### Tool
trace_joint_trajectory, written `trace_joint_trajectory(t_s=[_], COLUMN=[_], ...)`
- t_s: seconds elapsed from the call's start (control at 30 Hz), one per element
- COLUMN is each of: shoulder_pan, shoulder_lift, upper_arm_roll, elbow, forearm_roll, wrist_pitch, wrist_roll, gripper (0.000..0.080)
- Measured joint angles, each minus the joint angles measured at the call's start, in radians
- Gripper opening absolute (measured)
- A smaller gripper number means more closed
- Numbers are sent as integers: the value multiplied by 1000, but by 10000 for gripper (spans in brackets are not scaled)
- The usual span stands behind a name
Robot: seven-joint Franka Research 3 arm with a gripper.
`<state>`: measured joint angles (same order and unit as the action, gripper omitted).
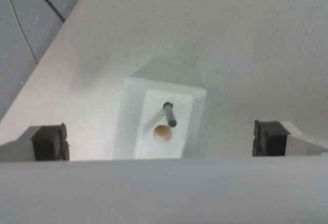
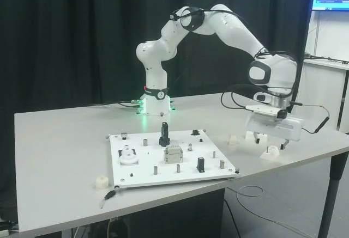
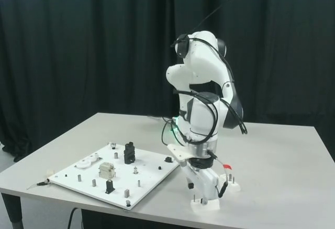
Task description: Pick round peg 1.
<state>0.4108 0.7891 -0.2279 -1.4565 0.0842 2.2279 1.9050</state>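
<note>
Currently in the approach step, nothing gripped. Nearest the wrist camera: fingers (image 1: 49, 142) spread wide apart, black pads either side of the view, gripper (image 1: 159, 143) hovering above a small white holder block (image 1: 154, 114). In that block: round peg 1 (image 1: 169, 114), a short black pin standing up out of the block, with an empty round hole (image 1: 162, 133) just beside it. Peg sits roughly between the open fingers but nearer the one pad than the other, and well below them, so not yet bracketed. From the first room view: gripper (image 2: 269, 139) low over the grey worktop (image 2: 60, 134) near its edge, two small white holders (image 2: 271, 151) beneath and beside it, well apart from the white board (image 2: 169, 164) carrying the other parts. Further back: arm base with a green light (image 2: 143, 104), black curtain behind. Next move, by judgement: centre over the peg, descend until the pads flank the shaft, then close and lift straight up. Risk: off-centre closing could tip the pin or shove the light holder, which does not look fixed down.
</note>
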Motion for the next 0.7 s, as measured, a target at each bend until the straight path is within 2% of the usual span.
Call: trace_joint_trajectory(t_s=[0.4, 0.6, 0.63, 0.7], shoulder_pan=[0, 0, 0, 0], shoulder_lift=[-1, -2, -2, -4], upper_arm_roll=[0, -1, -2, -2], elbow=[-64, -69, -69, -70], forearm_roll=[0, 0, 0, -1], wrist_pitch=[100, 106, 106, 106], wrist_roll=[11, 15, 15, 15], gripper=[800, 800, 700, 700])
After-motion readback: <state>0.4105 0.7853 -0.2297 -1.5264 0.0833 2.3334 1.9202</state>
